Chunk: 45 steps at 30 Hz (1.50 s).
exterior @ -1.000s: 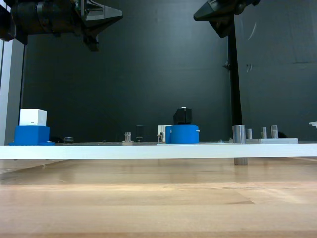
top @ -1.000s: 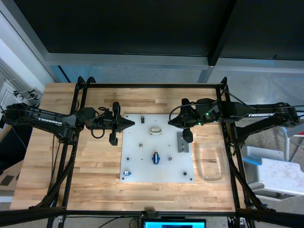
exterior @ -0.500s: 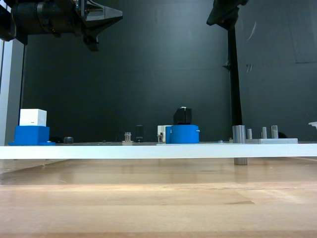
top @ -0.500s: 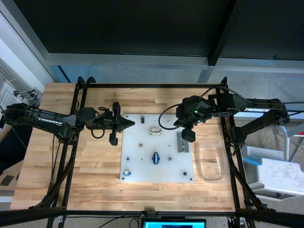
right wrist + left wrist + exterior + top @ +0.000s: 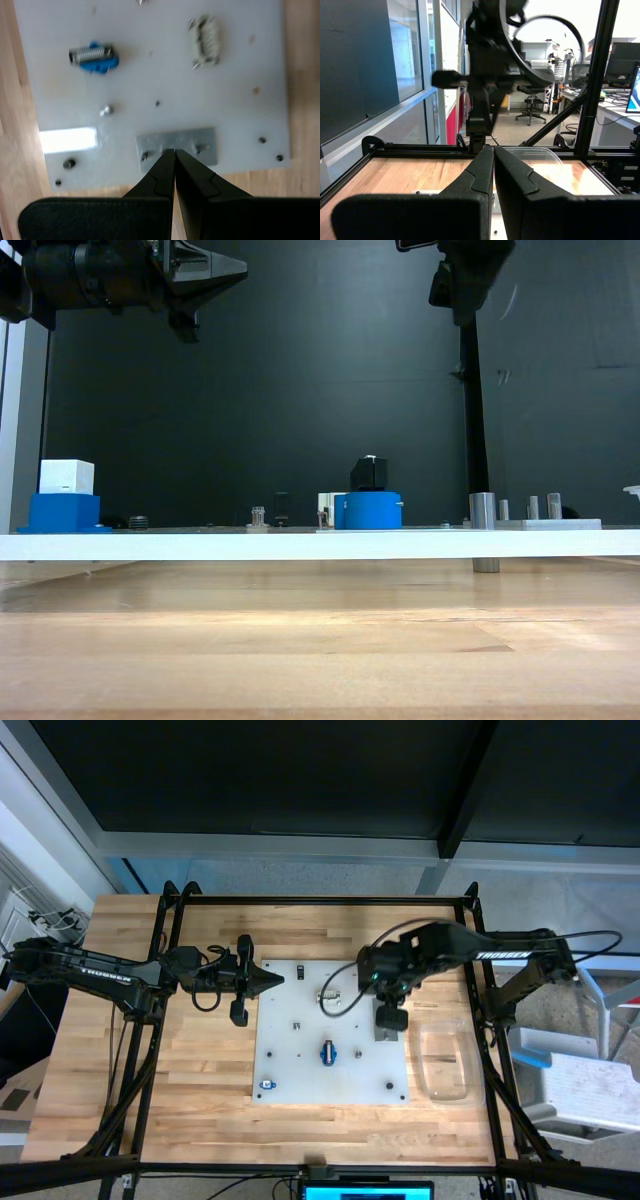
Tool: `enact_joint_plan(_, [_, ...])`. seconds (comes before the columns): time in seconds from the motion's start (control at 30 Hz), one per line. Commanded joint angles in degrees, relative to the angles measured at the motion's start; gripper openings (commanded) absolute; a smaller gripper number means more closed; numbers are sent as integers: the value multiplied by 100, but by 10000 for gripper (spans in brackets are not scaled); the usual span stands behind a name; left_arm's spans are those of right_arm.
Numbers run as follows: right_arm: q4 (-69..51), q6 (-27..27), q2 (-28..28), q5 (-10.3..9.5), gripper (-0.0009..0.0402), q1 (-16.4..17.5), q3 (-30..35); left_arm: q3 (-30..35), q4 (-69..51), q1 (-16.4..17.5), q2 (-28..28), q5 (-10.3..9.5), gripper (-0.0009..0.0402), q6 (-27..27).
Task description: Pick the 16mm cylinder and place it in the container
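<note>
The 16mm cylinder [image 5: 358, 1055] is a small silvery peg standing on the white board just right of the blue-and-black part; it also shows as the peg [image 5: 483, 510] and the peg [image 5: 106, 110]. The container [image 5: 443, 1063], a clear tray, lies on the wood right of the board, and the tray [image 5: 530, 152] is empty. My right gripper [image 5: 388, 1018] hangs high over the grey block, pointing down, fingers shut on nothing [image 5: 174, 150], up and to the right of the cylinder. My left gripper [image 5: 278, 978] is shut and held high at the board's left edge [image 5: 493, 148].
The white board [image 5: 300, 1070] carries a grey block [image 5: 385, 1025] with thin pegs, a blue-and-black upright part [image 5: 327, 1053], a pale connector [image 5: 326, 995] and a small blue-and-white piece [image 5: 264, 1085]. A black frame runs around the table.
The right arm has swung left and toward the near edge, turning its gripper downward over the grey block. The left arm has not moved.
</note>
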Motion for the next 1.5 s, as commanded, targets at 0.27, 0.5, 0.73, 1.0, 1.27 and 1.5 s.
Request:
enact_joint_plan(0.27, [-55, -122, 498, 61, 29, 584, -17, 2, 2, 2, 0, 0, 0, 2])
enact_joint_plan(0.5, [63, -98, 723, 74, 85, 763, -74, 2, 0, 0, 0, 0, 0, 2])
enact_joint_plan(0.73, [291, -120, 955, 208, 165, 892, -92, 2, 0, 0, 2, 0, 0, 2])
enact_joint_plan(1.0, [560, -120, 1266, 208, 227, 964, -114, 2, 2, 0, 0, 0, 0, 2])
enact_joint_plan(1.27, [852, -173, 1508, 205, 232, 1032, -232, 2, 2, 0, 0, 0, 0, 2])
enact_joint_plan(1.5, [1379, -142, 1510, 205, 232, 1156, -756, 2, 2, 0, 0, 0, 0, 2])
